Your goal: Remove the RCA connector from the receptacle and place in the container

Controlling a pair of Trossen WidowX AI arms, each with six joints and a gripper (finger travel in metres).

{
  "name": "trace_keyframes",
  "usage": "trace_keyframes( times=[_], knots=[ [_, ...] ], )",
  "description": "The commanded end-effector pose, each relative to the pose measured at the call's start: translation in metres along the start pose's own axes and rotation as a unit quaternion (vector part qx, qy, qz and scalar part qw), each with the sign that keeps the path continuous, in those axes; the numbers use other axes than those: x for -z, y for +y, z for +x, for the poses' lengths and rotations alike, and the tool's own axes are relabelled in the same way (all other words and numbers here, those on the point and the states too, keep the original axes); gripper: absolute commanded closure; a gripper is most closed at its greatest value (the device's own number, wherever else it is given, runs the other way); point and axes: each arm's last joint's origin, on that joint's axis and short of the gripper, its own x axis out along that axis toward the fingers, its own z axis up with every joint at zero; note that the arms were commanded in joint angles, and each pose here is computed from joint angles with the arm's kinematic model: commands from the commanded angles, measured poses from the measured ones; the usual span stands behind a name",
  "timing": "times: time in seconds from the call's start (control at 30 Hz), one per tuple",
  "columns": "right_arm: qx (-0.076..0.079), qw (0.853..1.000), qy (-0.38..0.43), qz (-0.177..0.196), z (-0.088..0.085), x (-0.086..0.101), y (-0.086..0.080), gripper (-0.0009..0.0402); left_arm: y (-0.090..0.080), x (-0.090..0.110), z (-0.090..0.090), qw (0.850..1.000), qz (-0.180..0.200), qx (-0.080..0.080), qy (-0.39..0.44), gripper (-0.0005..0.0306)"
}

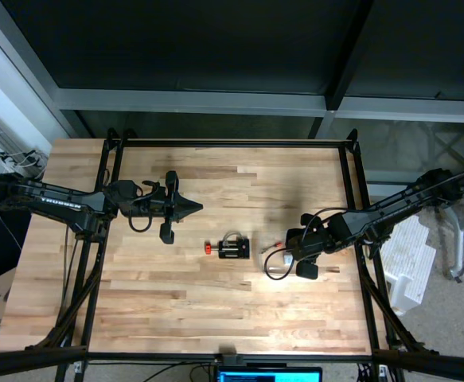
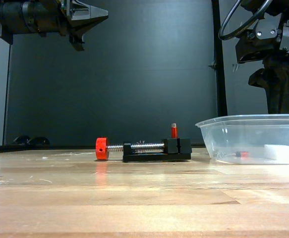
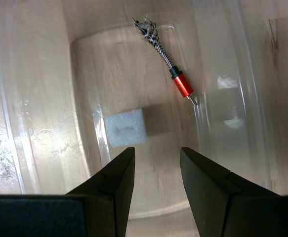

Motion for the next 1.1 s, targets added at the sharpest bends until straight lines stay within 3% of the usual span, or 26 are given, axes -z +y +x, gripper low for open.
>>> trace_keyframes(
  times=[0.03, 0.27, 0.57, 0.67, 0.73, 0.87, 1.1],
  knots=[
    [-0.008, 1.000, -0.021, -0.010, -0.010, -0.007, -0.001, 0.0267, 0.000, 0.000, 0.000, 1.000, 0.000, 0.000, 0.000, 0.0300],
    [-0.018, 0.995, -0.093, -0.008, -0.042, -0.035, -0.018, 0.0279, 0.000, 0.000, 0.000, 1.000, 0.000, 0.000, 0.000, 0.0300],
    [-0.016, 0.977, -0.211, -0.028, -0.069, -0.074, -0.037, 0.0367, 0.000, 0.000, 0.000, 1.000, 0.000, 0.000, 0.000, 0.0300],
    [-0.016, 0.967, -0.253, -0.035, -0.072, -0.083, -0.041, 0.0397, 0.000, 0.000, 0.000, 1.000, 0.000, 0.000, 0.000, 0.0300],
    [-0.018, 0.960, -0.277, -0.038, -0.074, -0.088, -0.044, 0.0390, 0.000, 0.000, 0.000, 1.000, 0.000, 0.000, 0.000, 0.0300],
    [-0.042, 0.943, -0.326, -0.048, -0.079, -0.098, -0.050, 0.0395, 0.000, 0.000, 0.000, 1.000, 0.000, 0.000, 0.000, 0.0300],
    [-0.042, 0.900, -0.432, -0.045, -0.083, -0.105, -0.055, 0.0393, 0.000, 0.000, 0.000, 1.000, 0.000, 0.000, 0.000, 0.0300]
  ],
)
